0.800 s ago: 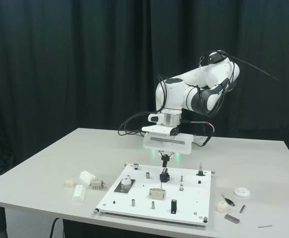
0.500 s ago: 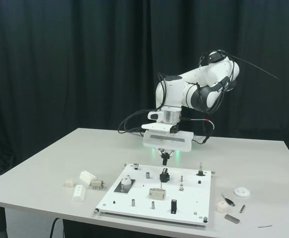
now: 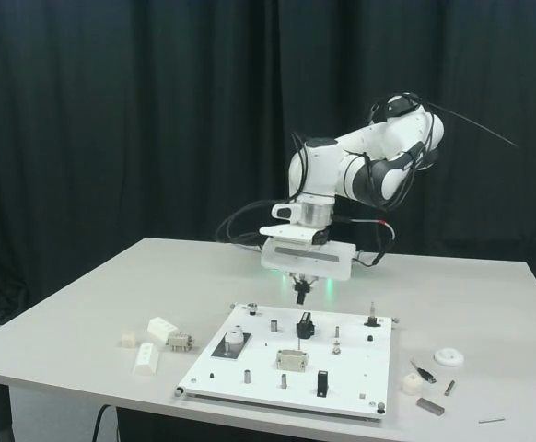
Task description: Place D-SUB.
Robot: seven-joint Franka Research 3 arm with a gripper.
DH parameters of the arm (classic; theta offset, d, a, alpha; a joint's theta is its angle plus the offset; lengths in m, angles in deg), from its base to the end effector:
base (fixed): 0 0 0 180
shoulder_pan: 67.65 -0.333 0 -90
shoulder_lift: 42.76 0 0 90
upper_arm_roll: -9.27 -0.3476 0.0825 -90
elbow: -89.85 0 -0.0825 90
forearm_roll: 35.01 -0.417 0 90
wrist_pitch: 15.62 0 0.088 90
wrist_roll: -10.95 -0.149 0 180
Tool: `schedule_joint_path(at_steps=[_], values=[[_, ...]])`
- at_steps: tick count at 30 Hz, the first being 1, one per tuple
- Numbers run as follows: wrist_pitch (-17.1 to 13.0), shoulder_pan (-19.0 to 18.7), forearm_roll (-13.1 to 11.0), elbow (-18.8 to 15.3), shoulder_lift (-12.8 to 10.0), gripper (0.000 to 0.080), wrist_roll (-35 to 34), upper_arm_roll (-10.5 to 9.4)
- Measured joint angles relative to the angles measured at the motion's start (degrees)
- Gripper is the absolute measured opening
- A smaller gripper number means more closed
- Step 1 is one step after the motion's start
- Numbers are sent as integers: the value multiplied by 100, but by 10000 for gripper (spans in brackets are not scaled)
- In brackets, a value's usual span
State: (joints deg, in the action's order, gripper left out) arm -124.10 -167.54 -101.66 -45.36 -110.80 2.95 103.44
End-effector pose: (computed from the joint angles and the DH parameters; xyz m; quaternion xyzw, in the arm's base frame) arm 0.4918 0.0977 0.2646 0.9353 -0.3477 0.0411 0.0505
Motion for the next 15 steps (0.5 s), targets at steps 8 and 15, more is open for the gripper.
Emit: schedule_joint_path(at_steps=[8,15], values=[[-285,205,257,-47,-23,155,298,8],[-496,542,328,-186,-28,155,882,10]])
